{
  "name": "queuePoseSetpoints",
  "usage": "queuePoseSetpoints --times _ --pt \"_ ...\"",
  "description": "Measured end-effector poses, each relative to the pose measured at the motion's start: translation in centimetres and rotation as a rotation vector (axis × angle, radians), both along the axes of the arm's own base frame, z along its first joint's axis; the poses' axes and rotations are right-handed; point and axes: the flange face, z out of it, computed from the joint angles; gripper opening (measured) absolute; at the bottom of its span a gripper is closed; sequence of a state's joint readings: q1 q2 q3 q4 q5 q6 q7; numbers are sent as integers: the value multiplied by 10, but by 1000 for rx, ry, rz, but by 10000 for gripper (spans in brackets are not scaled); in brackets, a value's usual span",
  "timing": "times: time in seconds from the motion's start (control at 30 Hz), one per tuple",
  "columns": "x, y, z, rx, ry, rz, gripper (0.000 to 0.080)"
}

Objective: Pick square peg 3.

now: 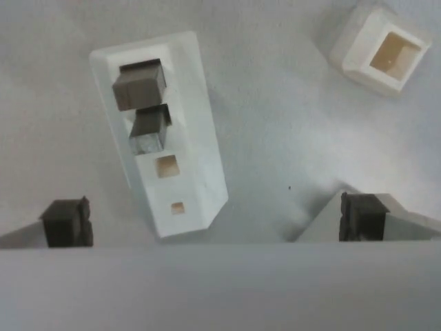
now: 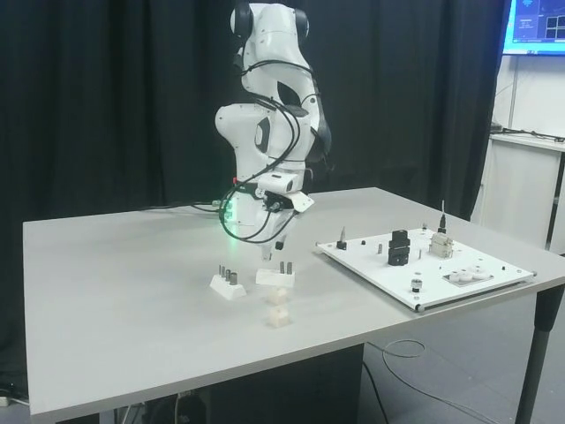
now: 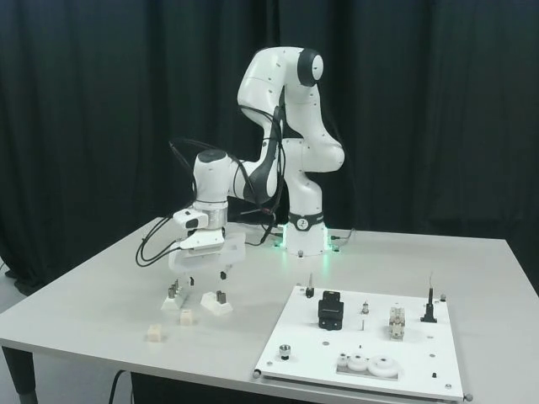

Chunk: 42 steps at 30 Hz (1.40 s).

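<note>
Your gripper (image 1: 213, 221) hangs above the table (image 1: 289, 138) with its fingers (image 1: 67, 222) spread wide and nothing between them. Below it stands a white peg holder (image 1: 186, 172) with a row of four square sockets. Two hold dark square pegs (image 1: 140, 84); the third socket (image 1: 166, 165) and the smallest one are bare. A white hollow block (image 1: 382, 49) sits well apart.

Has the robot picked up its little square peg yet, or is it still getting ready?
Not yet. Done so far: the gripper hangs above the white peg holder. In hand: nothing, since the black fingertips are open and apart with only grey table between them. Two dark square pegs stand in the holder's larger slots; two smaller slots look empty. Left: lowering, closing on a peg and lifting it out.
</note>
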<state>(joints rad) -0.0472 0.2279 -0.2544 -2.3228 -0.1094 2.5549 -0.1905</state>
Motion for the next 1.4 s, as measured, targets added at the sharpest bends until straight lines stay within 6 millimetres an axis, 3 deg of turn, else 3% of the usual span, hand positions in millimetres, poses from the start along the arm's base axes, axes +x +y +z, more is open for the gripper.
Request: queuePoseSetpoints --times 1.4 --pt "1 16 -39 42 55 12 800"
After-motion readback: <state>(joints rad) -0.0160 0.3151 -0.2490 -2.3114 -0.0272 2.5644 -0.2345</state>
